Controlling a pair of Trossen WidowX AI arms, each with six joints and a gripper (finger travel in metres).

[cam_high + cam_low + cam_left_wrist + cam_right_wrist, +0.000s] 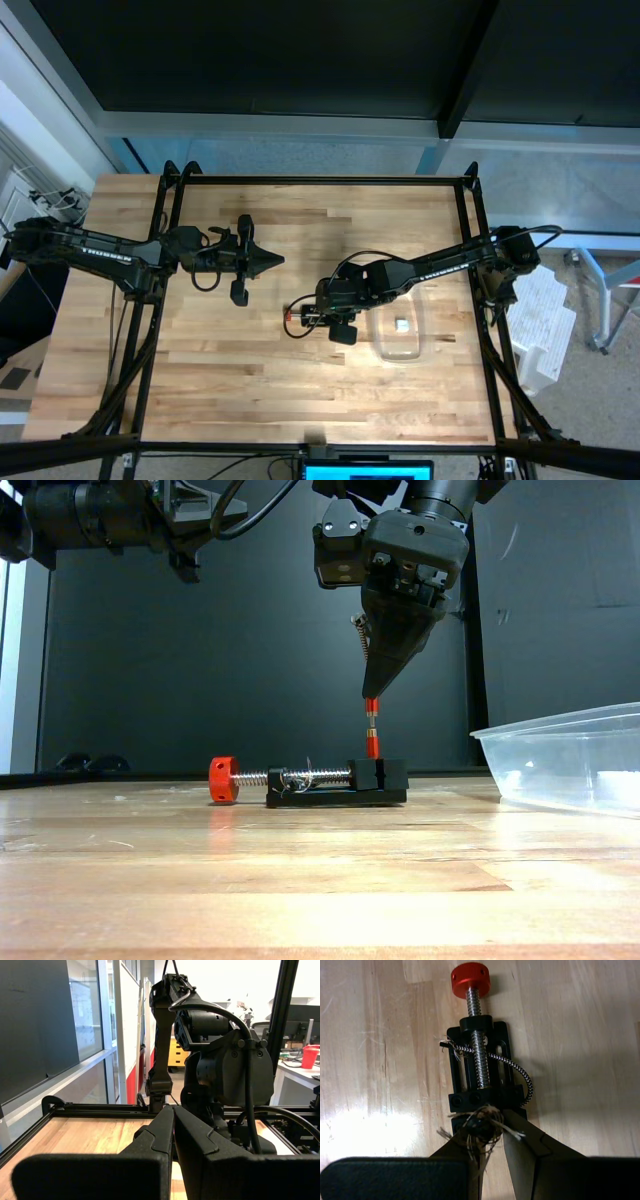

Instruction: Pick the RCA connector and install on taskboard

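The right gripper hangs point-down over the middle of the table, its fingers pinched narrow on the top of a slim red-and-gold piece that I take for the RCA connector. The connector stands upright with its lower end right at the top of the black block of the taskboard, at the end away from the red knob. From here I cannot tell whether it is seated or only touching the mouth. The left gripper is parked in the air over the left part of the table, well apart from the work, its fingers closed together on nothing. The trouble I would watch for sits in the right wrist view: a tuft of frayed strands lies just where the fingers meet the block, at the end of a braided cable looping across the screw. Those strands could get between connector and socket and stop it going home, or snag on a finger and drag the piece back up on release. The grip is only at the very tip, so a slightly off-line push could pivot the connector and jam it. The taskboard looks small and I see nothing pinning it, so a sideways load might slide it. A small pale bit lies in the clear tray; I cannot make out what it is.
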